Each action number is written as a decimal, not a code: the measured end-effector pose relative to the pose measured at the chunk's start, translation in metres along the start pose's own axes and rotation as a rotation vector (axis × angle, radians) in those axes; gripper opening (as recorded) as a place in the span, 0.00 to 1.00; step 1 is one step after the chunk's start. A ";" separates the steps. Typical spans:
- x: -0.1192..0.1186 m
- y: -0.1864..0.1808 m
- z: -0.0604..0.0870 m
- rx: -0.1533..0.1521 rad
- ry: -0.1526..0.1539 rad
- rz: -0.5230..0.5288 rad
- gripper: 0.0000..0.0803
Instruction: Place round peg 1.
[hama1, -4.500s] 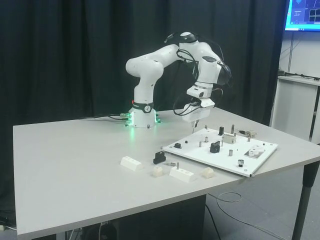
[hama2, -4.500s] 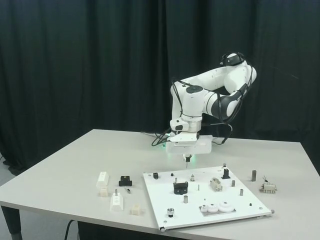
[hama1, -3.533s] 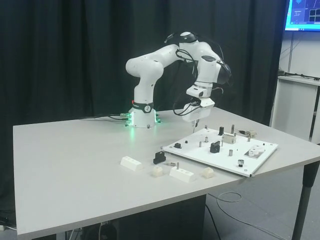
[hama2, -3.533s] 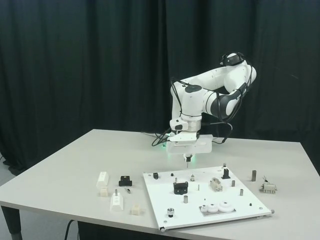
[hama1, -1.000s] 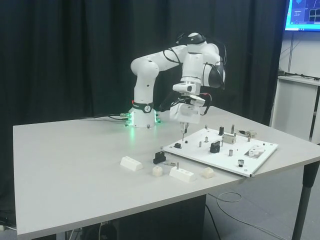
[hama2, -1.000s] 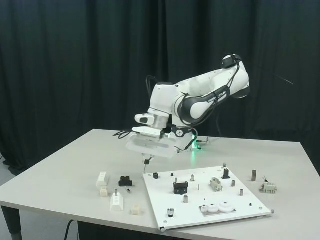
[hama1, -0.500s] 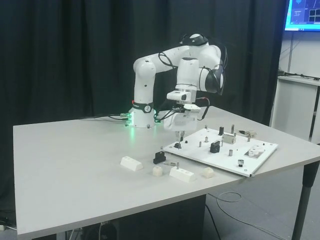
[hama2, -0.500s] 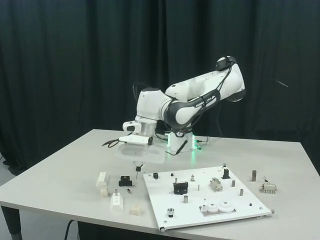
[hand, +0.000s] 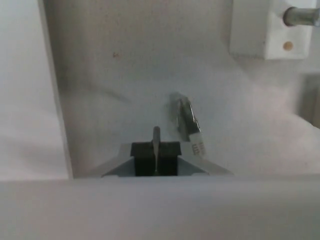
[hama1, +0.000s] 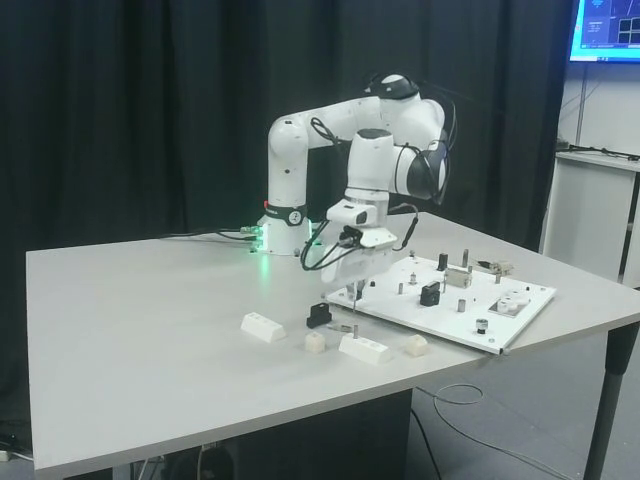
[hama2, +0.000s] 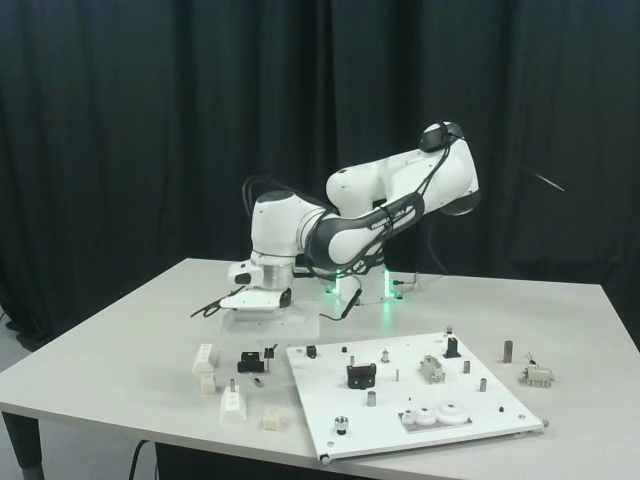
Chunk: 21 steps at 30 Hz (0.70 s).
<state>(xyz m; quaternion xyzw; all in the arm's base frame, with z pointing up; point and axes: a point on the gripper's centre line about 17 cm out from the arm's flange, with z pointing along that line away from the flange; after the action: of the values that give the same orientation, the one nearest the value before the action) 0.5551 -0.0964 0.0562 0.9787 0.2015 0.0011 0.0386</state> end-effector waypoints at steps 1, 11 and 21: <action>0.000 0.000 0.002 0.006 -0.002 0.000 0.02; -0.001 -0.001 0.010 0.039 -0.014 -0.008 0.02; 0.000 -0.001 0.010 0.040 -0.014 -0.032 0.50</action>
<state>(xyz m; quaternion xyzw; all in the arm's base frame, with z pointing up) 0.5543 -0.0960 0.0463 0.9760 0.2167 -0.0103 0.0203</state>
